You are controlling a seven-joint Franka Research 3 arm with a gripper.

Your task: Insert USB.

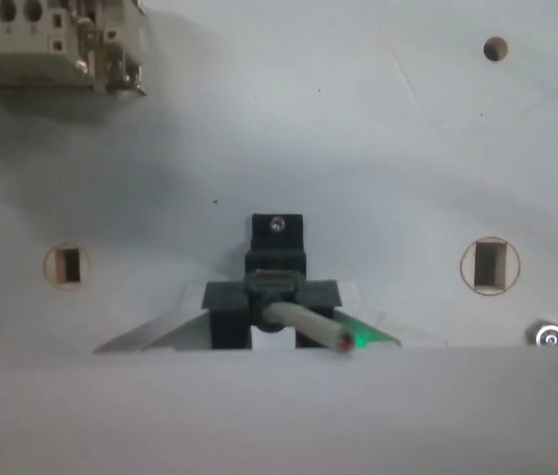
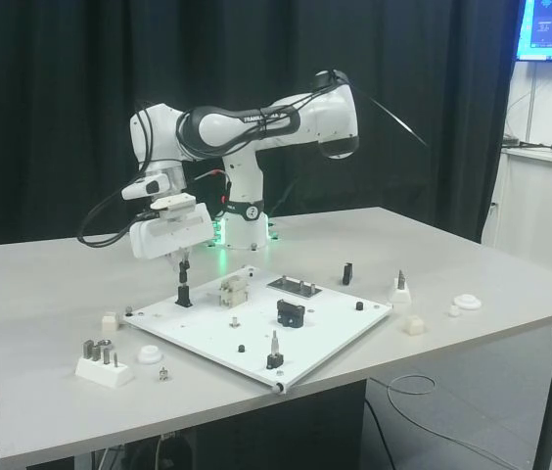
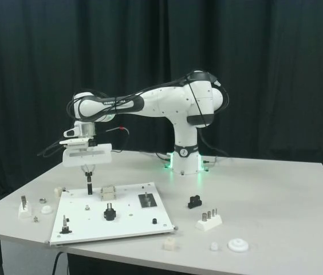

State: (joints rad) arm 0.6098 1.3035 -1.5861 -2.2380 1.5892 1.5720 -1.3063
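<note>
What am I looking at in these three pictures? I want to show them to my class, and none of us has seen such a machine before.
The machine is a white robot arm bolted to a grey table. Two pictures come from cameras standing in the room; the third comes from a camera on the arm's wrist, looking down past its gripper. On the table lies a white board carrying small black and grey fixtures, with more small white parts scattered around it. The gripper hangs over one corner of the board. In the wrist picture a black plug with a short grey cable sits below it, above a black socket block on the board. Whether the plug is gripped or already seated, the pictures do not settle.
</note>
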